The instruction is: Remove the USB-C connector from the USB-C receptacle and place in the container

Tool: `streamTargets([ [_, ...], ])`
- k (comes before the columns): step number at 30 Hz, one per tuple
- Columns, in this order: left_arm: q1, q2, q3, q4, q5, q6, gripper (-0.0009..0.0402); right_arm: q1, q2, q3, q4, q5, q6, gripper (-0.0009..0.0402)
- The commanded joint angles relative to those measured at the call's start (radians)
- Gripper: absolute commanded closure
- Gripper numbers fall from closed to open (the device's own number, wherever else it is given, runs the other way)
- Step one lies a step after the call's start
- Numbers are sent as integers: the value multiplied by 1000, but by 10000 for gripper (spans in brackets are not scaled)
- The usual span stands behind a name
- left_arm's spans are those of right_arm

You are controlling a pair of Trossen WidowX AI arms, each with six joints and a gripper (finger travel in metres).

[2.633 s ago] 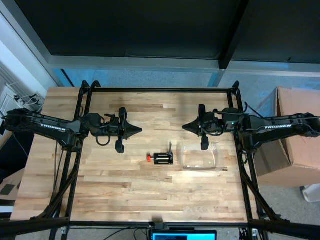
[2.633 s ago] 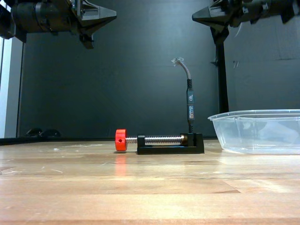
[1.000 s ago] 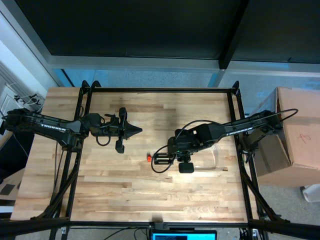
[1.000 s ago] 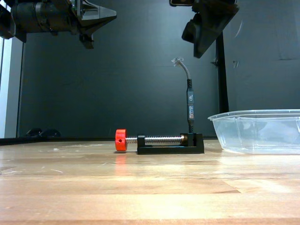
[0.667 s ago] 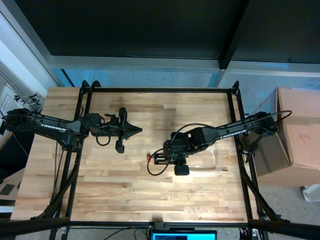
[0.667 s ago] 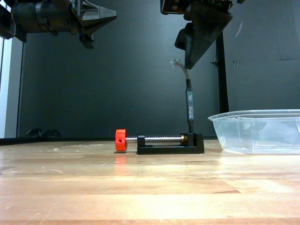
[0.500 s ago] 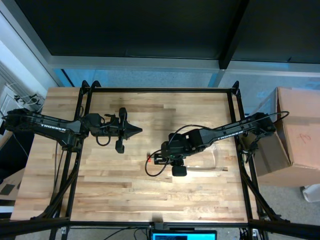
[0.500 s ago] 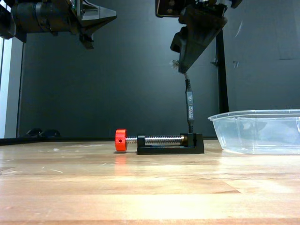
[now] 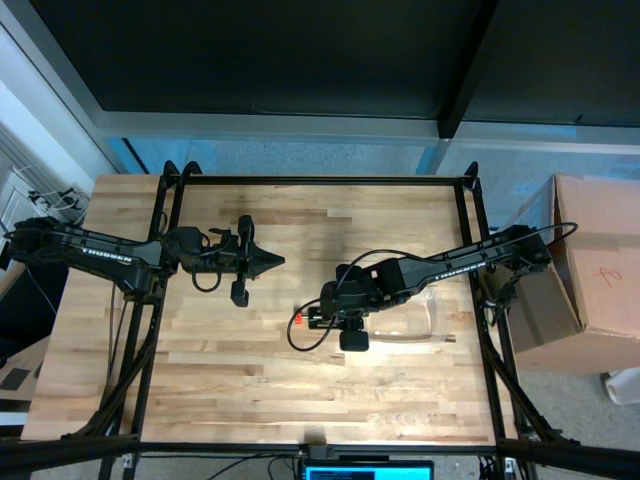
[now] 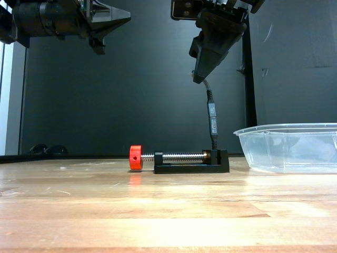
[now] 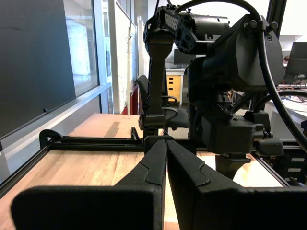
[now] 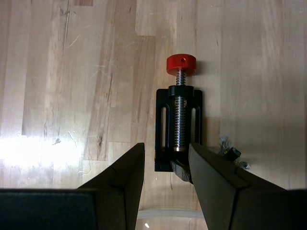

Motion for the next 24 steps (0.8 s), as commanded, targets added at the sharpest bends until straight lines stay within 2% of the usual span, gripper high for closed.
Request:
streamTargets([
  [1, 0, 0, 0, 0, 0, 0, 393, -1, 0, 0, -1, 0, 1, 268],
  [24, 0, 0, 0, 0, 0, 0, 393, 8, 0, -43, -5, -11, 44, 267],
])
